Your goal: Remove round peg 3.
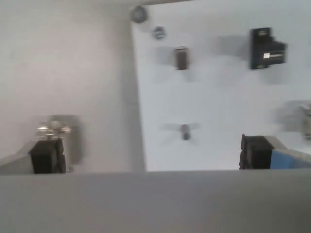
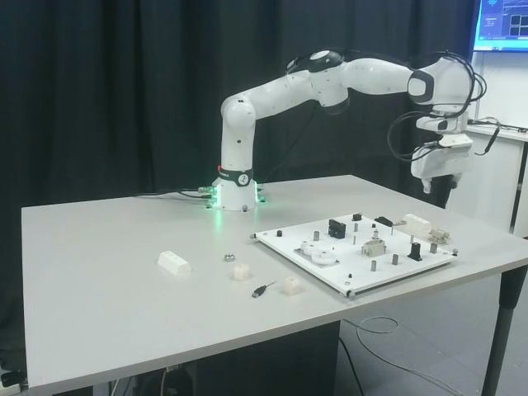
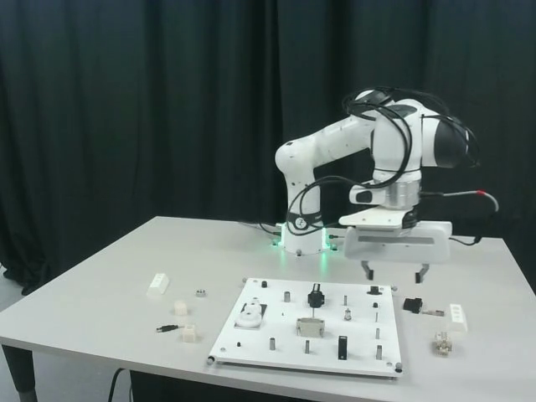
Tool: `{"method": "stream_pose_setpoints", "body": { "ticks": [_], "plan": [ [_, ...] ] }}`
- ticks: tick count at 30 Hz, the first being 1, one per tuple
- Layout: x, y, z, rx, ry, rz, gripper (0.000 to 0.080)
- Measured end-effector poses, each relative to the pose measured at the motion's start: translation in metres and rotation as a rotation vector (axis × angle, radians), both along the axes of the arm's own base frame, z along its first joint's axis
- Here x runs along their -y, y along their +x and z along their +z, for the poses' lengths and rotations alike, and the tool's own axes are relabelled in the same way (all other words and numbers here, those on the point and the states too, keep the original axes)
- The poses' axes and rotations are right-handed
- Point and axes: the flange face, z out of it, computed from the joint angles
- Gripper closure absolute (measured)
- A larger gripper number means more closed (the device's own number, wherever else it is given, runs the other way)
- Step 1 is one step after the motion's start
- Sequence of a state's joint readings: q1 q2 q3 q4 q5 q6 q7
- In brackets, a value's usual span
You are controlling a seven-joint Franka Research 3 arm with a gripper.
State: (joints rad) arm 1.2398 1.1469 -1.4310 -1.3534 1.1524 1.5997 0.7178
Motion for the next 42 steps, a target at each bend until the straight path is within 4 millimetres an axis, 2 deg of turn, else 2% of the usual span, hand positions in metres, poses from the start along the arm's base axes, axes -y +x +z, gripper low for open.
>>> {"method": "stream_pose_setpoints", "body": {
  "ticks": [13, 21, 34, 42],
  "plan": [
    [0.056, 0.014, -0.013, -0.03, -0.076, 0.021, 0.0003],
    [0.098, 0.023, -0.022, -0.048, -0.097, 0.052, 0.0003],
    [0.169, 0.032, -0.039, -0.048, -0.054, 0.139, 0.0003],
    [0.2, 0.032, -0.057, -0.046, -0.031, 0.186, 0.0003]
  ]
}}
